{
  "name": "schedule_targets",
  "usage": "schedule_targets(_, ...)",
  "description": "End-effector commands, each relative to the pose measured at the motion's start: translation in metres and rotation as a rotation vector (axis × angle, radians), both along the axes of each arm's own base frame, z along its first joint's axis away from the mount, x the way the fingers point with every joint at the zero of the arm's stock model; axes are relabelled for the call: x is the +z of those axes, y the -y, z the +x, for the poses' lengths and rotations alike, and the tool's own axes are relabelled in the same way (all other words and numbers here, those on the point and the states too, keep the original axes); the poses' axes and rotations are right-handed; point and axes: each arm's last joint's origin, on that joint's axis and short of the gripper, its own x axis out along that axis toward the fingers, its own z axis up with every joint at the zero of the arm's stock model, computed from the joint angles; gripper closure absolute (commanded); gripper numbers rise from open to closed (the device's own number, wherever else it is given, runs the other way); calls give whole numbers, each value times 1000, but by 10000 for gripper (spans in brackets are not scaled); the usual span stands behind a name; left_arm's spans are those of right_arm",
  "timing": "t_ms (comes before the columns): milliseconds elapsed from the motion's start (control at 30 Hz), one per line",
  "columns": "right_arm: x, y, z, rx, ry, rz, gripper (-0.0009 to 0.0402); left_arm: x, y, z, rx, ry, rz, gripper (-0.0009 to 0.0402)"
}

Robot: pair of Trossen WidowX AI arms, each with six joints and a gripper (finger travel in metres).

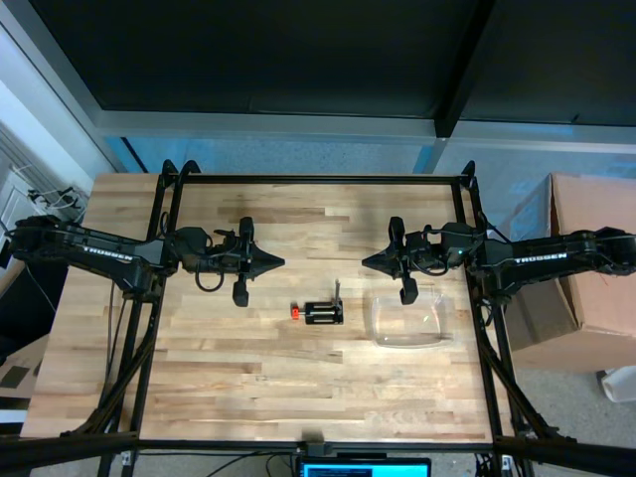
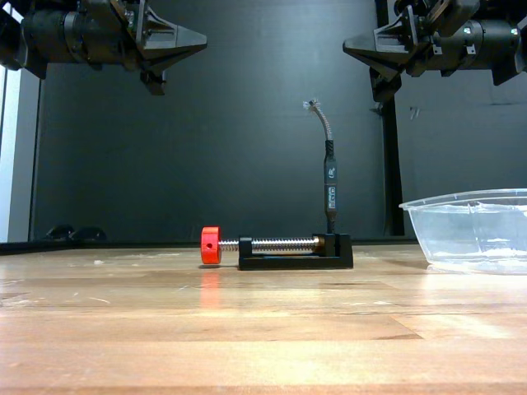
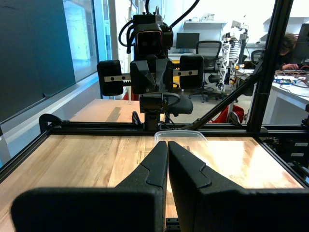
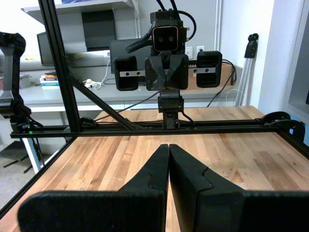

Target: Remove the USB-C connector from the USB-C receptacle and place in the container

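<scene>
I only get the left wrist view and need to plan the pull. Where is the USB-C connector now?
Observer: The USB-C connector stands upright, seated in the receptacle on the black clamp. Neither arm holds it.
Operator: Where is the container relative to it?
Observer: The container sits on the table to the clamp's right, apart from it.
Operator: And the arms?
Observer: The left end effector and the right end effector are both shut, hovering well above the table with tips pointing at each other.

The connector (image 2: 330,185) stood in the clamp (image 1: 320,313), the container (image 2: 461,234) just right. Above, the left gripper (image 1: 280,262) hung left, the right gripper (image 1: 366,262) right.
</scene>
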Motion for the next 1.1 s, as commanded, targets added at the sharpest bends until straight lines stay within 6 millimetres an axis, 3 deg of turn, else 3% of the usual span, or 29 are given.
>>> schedule_targets(33,2,0,0,-1,24,-1,393,0,0,0,0,0,0,393)
schedule_targets(1100,2,1,0,-66,24,1,393,0,0,0,0,0,0,393)
